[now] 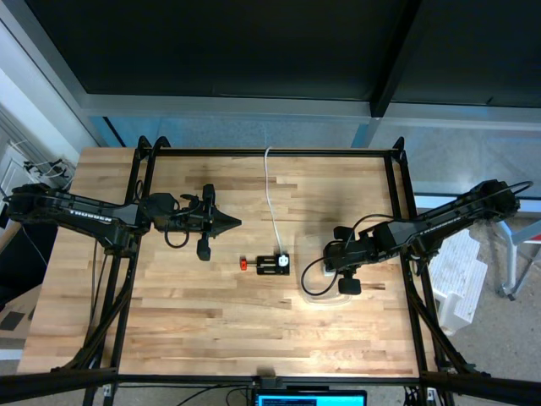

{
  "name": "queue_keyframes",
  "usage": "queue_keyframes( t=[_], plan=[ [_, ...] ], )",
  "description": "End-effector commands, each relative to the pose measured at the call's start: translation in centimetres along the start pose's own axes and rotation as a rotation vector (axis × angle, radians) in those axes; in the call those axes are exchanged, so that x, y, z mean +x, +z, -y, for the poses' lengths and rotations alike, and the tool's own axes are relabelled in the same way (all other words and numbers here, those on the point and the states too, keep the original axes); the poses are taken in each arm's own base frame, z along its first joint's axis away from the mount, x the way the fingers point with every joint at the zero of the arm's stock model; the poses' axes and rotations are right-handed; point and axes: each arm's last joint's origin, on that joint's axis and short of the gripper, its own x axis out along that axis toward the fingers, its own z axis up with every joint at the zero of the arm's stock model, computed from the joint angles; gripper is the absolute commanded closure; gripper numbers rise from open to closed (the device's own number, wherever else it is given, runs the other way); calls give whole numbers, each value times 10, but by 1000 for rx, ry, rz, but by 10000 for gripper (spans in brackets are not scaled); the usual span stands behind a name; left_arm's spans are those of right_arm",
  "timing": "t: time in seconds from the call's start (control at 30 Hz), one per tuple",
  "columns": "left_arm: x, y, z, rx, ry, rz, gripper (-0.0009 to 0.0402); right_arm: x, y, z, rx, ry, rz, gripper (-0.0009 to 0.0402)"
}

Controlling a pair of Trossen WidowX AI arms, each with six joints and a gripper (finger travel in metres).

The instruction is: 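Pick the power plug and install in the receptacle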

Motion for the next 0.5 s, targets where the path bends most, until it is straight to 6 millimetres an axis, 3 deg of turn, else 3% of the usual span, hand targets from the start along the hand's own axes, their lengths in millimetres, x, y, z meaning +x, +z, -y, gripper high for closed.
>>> queue_keyframes(
  t=[0.03,0.5],
  plan=[
    [0,0,0,0,0,0,393,-7,3,0,-4,2,8,393],
    [0,0,0,0,0,0,393,-12,3,1,-4,1,5,393]
  ],
)
